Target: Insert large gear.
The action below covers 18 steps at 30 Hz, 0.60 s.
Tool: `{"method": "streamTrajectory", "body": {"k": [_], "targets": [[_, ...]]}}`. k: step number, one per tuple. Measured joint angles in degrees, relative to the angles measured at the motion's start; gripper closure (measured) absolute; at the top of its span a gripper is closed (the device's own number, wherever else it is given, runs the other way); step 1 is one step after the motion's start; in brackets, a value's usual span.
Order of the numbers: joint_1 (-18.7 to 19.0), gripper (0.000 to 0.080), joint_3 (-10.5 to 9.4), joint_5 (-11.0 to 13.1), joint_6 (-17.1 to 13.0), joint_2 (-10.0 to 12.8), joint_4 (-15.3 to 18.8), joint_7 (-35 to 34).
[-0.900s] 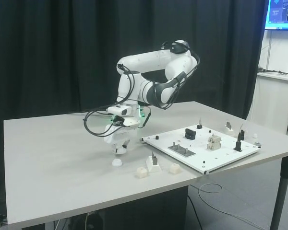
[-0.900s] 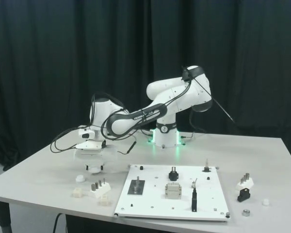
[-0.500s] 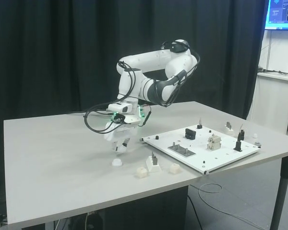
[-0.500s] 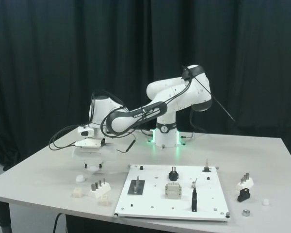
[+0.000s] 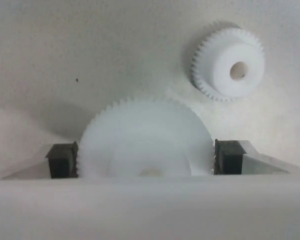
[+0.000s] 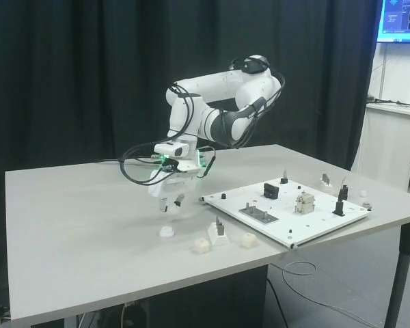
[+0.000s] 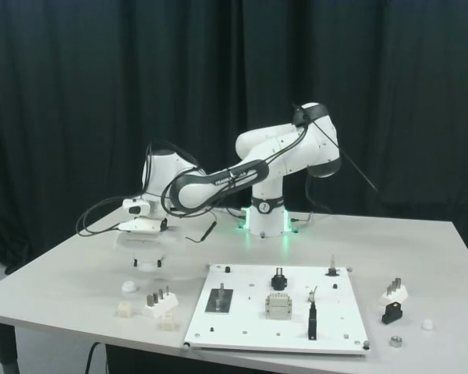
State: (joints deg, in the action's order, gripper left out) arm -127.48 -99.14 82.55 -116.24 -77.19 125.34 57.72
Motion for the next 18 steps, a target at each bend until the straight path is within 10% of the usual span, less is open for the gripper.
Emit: {"method": "streamTrajectory", "body": {"k": [18], "targets": [[0.38, 0.0209, 1.51, 0.11, 0.62, 0.76, -2.41, -3.17]]}}
